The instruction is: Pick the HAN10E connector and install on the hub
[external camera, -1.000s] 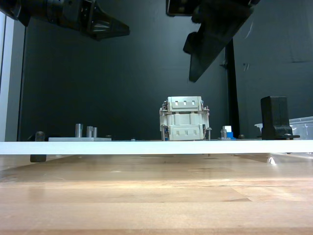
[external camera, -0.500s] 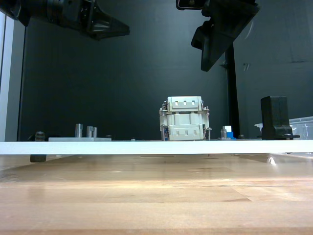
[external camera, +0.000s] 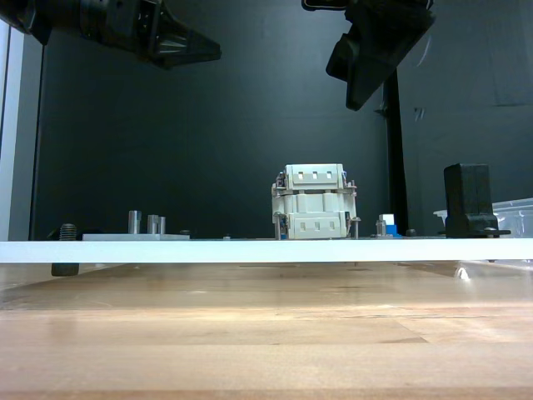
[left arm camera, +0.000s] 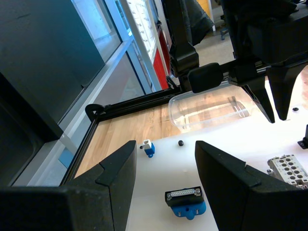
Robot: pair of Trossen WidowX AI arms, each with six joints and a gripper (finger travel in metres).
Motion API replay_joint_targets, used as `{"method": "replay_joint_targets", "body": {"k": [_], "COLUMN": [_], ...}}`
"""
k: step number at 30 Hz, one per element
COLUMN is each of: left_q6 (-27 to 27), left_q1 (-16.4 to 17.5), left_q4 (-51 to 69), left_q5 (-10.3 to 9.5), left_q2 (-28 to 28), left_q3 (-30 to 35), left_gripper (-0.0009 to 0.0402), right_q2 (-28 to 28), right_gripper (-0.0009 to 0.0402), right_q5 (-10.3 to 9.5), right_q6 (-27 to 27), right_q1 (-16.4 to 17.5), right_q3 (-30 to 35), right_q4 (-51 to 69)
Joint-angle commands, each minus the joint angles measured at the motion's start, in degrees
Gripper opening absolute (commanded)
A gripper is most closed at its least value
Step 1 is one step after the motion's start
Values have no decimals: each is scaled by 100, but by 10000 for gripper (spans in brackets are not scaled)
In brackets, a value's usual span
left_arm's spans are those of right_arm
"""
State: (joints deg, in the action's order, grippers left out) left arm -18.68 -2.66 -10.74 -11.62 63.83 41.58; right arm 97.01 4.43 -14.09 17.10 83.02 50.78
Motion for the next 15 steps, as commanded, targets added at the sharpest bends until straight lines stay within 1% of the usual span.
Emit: {"method": "replay_joint_targets", "body": {"k": [1, 5, 7, 8, 12, 15], "left_q6": [-2, -2, -4, -4, -2, -2], "left_q1": [2, 2, 2, 2, 2, 4], "left_q4": [-2, -2, -2, 0, 0, -2], "left_q5": [2, 2, 2, 2, 2, 2], "left_q2": [0, 2, 2, 2, 2, 2], "left_q3": [0, 0, 0, 0, 0, 0], "left_gripper": [166, 166, 166, 166, 166, 166], "right_q2": [7, 4, -85, -166, -673, -1158], "right_gripper": [23, 6, -2, 0, 0, 0], "right_q5": [0, -4, -9, -7, -15, -9], "right_q6": [-2, 24, 173, 225, 385, 557], "right_q1": [7, 17, 17, 15, -85, -299], "right_q3": [-2, -9, -39, -94, -476, -907], "right_q4": [-33, -98, -214, -352, -1021, -1600]}}
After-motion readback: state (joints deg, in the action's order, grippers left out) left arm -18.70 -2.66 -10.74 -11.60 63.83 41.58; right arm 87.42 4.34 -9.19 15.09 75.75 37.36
